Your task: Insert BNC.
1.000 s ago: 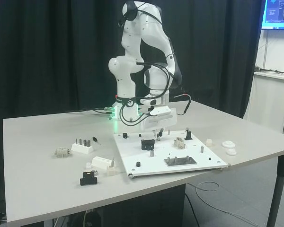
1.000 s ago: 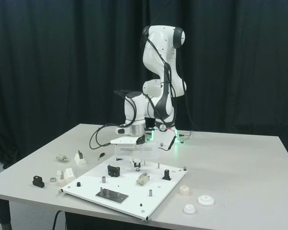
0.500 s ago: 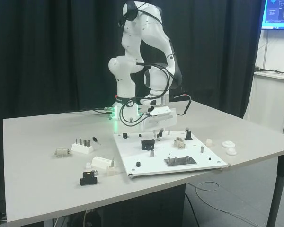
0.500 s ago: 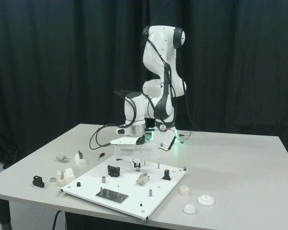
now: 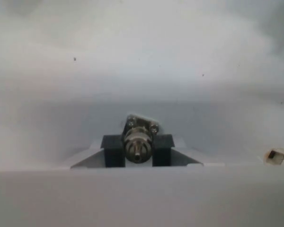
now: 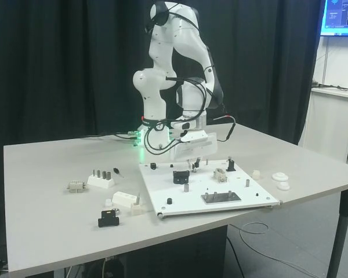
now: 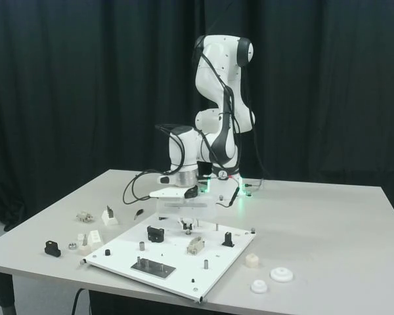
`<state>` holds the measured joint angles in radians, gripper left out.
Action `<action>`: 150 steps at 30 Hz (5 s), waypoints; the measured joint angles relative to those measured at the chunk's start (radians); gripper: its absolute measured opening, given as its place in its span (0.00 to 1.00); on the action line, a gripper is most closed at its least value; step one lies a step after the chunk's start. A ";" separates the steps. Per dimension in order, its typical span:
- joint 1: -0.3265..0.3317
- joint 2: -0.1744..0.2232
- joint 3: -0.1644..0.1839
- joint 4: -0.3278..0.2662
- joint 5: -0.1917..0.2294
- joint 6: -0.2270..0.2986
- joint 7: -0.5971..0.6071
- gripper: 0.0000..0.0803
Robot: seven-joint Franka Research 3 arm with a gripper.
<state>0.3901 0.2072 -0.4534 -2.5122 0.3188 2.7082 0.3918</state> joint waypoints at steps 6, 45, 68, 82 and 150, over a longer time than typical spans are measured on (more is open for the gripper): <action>0.000 0.000 -0.001 0.000 0.021 -0.001 0.070 0.15; 0.002 -0.001 -0.007 0.005 0.022 -0.016 0.639 0.15; 0.010 0.004 -0.008 0.014 -0.048 -0.026 1.101 0.15; 0.013 0.009 -0.007 0.018 -0.077 -0.028 1.376 0.15; 0.013 0.010 -0.022 0.083 -0.099 -0.130 1.755 0.37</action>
<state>0.4027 0.2169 -0.4757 -2.4290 0.2202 2.5783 2.1465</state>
